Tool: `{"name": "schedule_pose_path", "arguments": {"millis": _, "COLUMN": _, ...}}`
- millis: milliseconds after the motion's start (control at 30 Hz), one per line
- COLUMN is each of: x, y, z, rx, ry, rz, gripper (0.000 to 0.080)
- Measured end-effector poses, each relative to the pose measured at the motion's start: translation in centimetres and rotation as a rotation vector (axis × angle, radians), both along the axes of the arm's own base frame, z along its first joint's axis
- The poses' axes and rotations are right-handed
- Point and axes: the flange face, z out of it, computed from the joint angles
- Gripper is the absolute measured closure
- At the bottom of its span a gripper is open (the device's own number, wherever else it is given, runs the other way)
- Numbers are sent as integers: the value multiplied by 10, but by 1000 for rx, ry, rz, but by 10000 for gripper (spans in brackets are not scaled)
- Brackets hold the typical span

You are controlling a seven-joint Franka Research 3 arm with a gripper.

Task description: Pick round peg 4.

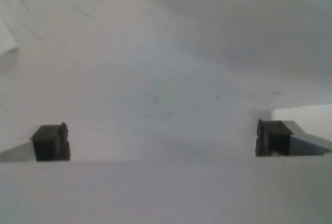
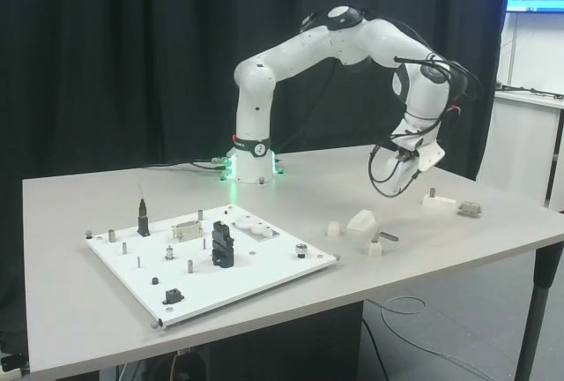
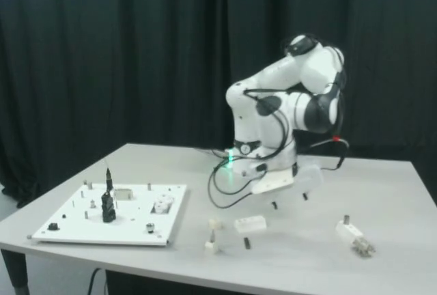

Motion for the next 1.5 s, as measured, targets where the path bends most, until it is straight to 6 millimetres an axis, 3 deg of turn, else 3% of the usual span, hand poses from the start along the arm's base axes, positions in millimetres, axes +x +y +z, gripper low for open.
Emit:
{"name": "schedule_pose_path", "arguments": {"millis": 300, "x": -38, "y": 46, "z": 10, "rx": -20, "ry": -129, "rz": 8, "gripper": 3}}
{"name": "schedule_pose_path", "arguments": {"millis": 700, "x": -64, "y": 110, "z": 16, "rx": -51, "ry": -239, "rz": 35, "gripper": 3}}
{"name": "schedule_pose_path", "arguments": {"millis": 967, "x": -84, "y": 147, "z": 9, "rx": -76, "ry": -283, "rz": 32, "gripper": 3}}
{"name": "schedule_pose_path", "arguments": {"millis": 1167, "x": -95, "y": 166, "z": -4, "rx": -93, "ry": -319, "rz": 52, "gripper": 3}}
{"name": "schedule_pose_path", "arguments": {"millis": 1500, "x": -105, "y": 180, "z": -28, "rx": -117, "ry": -348, "rz": 55, "gripper": 3}}
